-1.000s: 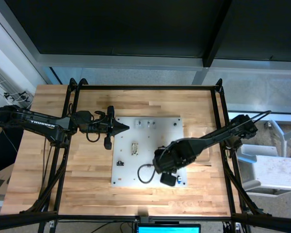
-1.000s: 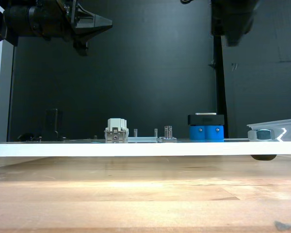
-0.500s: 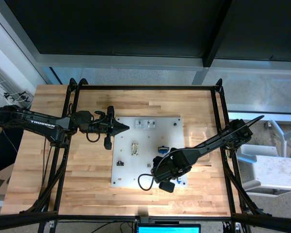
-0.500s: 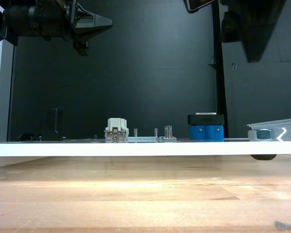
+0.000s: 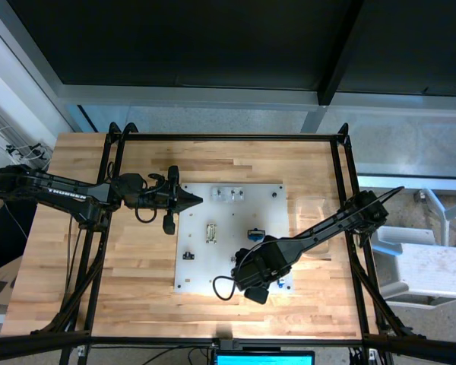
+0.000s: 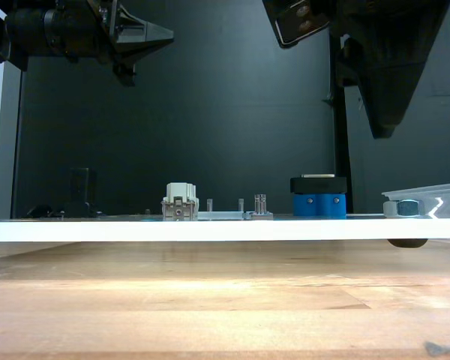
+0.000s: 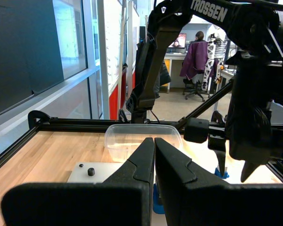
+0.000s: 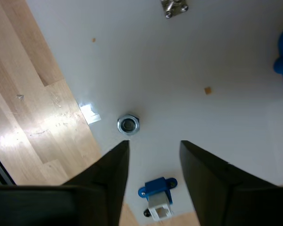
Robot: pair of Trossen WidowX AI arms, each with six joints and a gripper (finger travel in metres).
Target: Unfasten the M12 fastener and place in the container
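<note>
High view first. My left gripper (image 5: 188, 200) is parked at the far left edge of the white board (image 5: 194, 262), well apart from the job. My right gripper (image 5: 257, 275) hangs over the board's near right part and hides what stands under it. The container (image 5: 311, 217) rests on the surface (image 5: 137, 266) just beside the board's right edge, and I can make out nothing in it.

Low view. The nut (image 6: 403, 208) sits low on the board, in front of the container. My right gripper points straight down, high above the nut, which lies below the tip and a touch to the right. My left gripper is up high at the far left.

Left wrist view. My left gripper's fingers are pressed together on nothing, with the container beyond them.

Right wrist view, the one that matters. My right gripper's fingers (image 8: 114, 174) are spread wide and hold nothing. The nut shows a dark core in its bore, so I judge it's on its stud (image 8: 128, 125), axis upright. It lies just past my fingertips and nearer one finger, not between them. My right arm is the near one. I'd centre over it, then come down.
</note>
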